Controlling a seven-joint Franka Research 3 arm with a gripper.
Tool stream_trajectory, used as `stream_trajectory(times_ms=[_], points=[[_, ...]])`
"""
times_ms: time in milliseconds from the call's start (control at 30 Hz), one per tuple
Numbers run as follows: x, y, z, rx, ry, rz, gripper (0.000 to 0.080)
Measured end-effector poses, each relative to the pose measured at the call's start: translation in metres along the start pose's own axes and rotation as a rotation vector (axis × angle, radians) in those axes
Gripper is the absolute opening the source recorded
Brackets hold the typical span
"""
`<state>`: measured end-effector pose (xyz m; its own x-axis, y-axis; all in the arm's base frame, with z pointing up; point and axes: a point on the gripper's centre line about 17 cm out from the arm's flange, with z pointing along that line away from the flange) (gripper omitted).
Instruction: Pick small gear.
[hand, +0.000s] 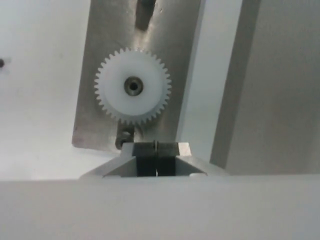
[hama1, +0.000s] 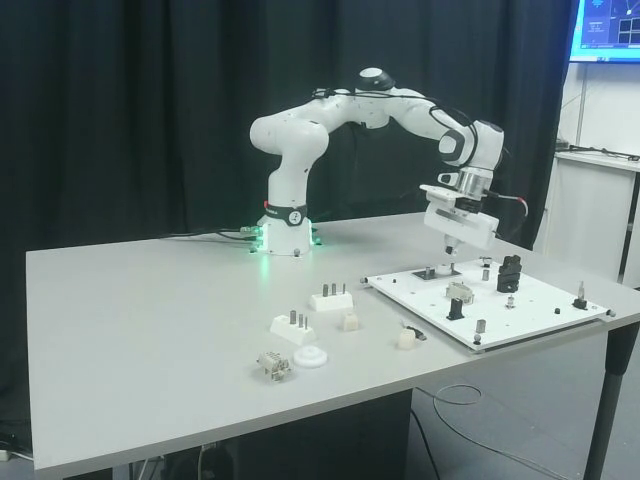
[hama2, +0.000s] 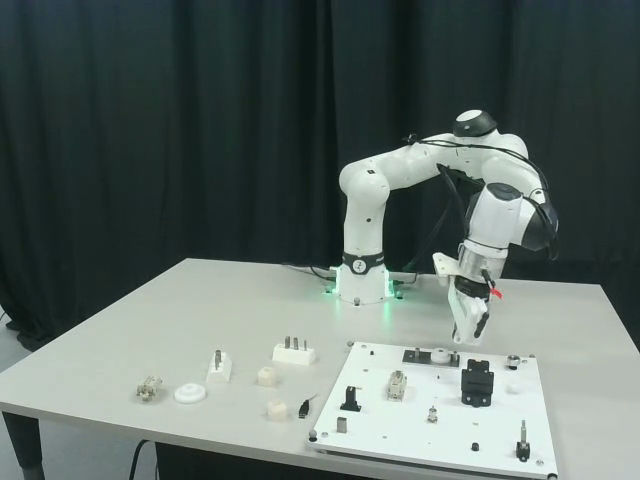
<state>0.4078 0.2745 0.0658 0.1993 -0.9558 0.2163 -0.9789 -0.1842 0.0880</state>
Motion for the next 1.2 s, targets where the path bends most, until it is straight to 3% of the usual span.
stream_trajectory(times_ms=[1200], points=[[-0.005, -0.001, -0.013, 0.023, 0.019, -0.028, 0.0000]])
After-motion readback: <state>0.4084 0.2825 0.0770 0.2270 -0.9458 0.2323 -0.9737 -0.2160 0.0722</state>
